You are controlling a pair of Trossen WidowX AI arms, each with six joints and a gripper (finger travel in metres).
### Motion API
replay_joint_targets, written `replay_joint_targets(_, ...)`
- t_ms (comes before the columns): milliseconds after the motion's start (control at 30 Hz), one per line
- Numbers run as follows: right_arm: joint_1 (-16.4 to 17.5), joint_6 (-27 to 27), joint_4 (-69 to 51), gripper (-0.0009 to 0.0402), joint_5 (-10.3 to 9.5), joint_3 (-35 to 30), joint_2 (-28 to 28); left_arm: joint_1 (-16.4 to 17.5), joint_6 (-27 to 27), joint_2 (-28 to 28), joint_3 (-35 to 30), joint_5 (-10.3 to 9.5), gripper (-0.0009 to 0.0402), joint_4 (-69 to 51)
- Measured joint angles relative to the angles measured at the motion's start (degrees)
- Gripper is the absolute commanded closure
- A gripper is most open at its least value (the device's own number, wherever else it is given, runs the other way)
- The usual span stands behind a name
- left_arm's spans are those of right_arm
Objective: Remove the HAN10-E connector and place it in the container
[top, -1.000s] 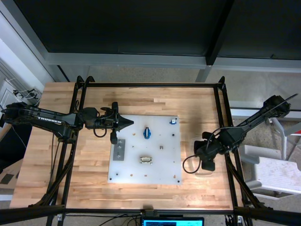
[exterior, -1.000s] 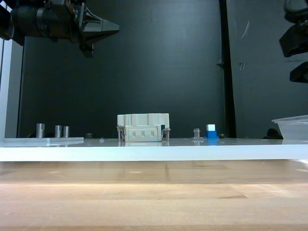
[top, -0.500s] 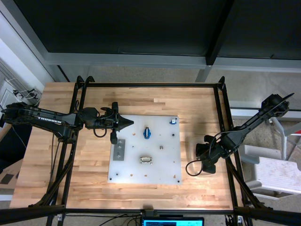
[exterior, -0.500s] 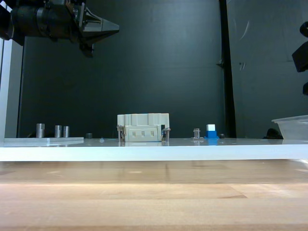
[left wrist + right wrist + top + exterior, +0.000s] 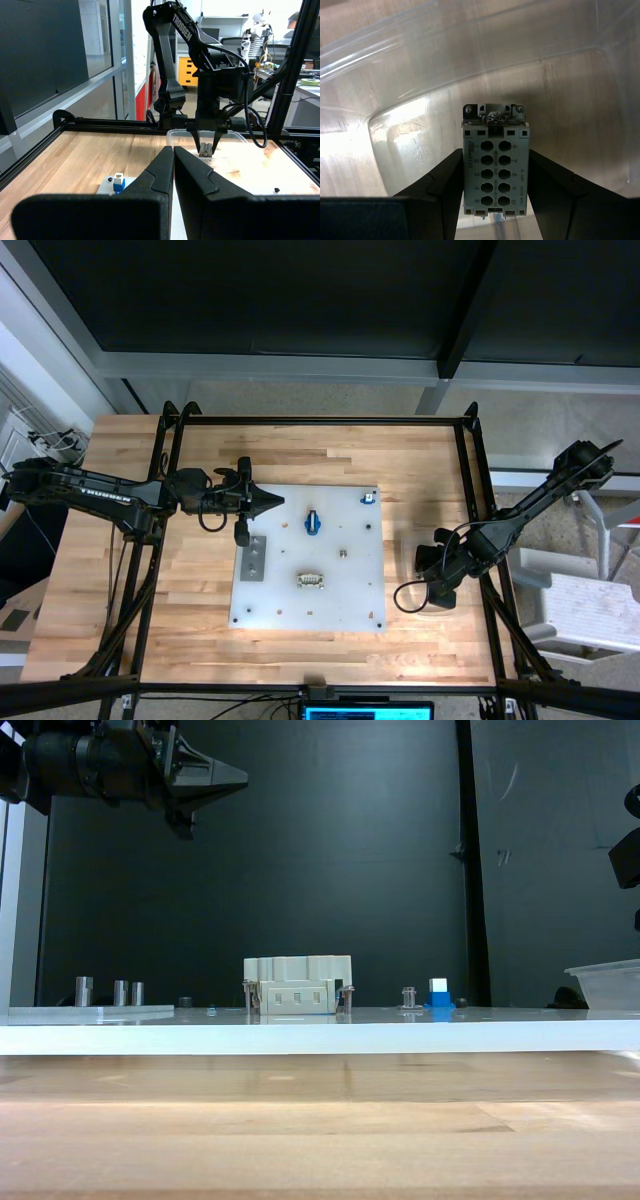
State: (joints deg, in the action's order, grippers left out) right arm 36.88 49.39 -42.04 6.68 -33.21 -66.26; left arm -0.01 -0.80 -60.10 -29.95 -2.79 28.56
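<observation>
Listing surroundings first. Wood table (image 5: 200, 640) w/ white task board (image 5: 345, 590) at centre; black frame rails (image 5: 320, 421) run round the table.

On board:
- beige housing (image 5: 297, 985), screws at both ends, front-middle
- flat grey metal bar (image 5: 257, 559) w/ holes, along left edge
- blue upright piece (image 5: 438, 992) w/ white top, far right corner
- second blue part (image 5: 313, 522), centre-back

Container (image 5: 605, 985): clear tub on table just off board's right edge, apart from all board items.

HAN10-E connector (image 5: 495, 160): off the board, pinched in right gripper. Numbered pin-hole face is toward the wrist cam, metal clamp end toward the tub floor. It sits over the tub's interior; contact w/ the floor cannot be told.

Right gripper (image 5: 205, 145): points straight down over container, fingers (image 5: 440, 185) clamped on connector's two long sides. R arm reaches in from right edge, forearm sloping down to a bent wrist; cable loop (image 5: 410, 595) hangs beside it.

Left gripper (image 5: 238, 775): high over board's back-left corner, lying level, tip aimed toward R arm, fingers pressed together. L arm stretches near-horizontal from left edge.
</observation>
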Motion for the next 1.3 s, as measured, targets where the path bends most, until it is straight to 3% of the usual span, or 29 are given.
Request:
replay_joint_targets(400,0.00,1.33,0.87,0.0182,1.29,-0.35,0.00,0.00,0.00,0.00,0.00,0.02,0.0393,0.00)
replay_joint_targets(567,0.00,1.36,0.74,0.0147,1.29,-0.66,0.00,0.00,0.00,0.00,0.00,0.02,0.0393,0.00)
replay_joint_targets(967,0.00,1.31,-0.31,0.0130,1.27,-0.90,2.54,0.00,-0.02,0.00,0.02,0.00,0.0393,0.00)
replay_joint_targets(1300,0.02,1.22,-12.68,0.0130,1.29,-8.24,5.49,0.00,-0.02,0.00,0.00,0.00,0.0393,0.00)
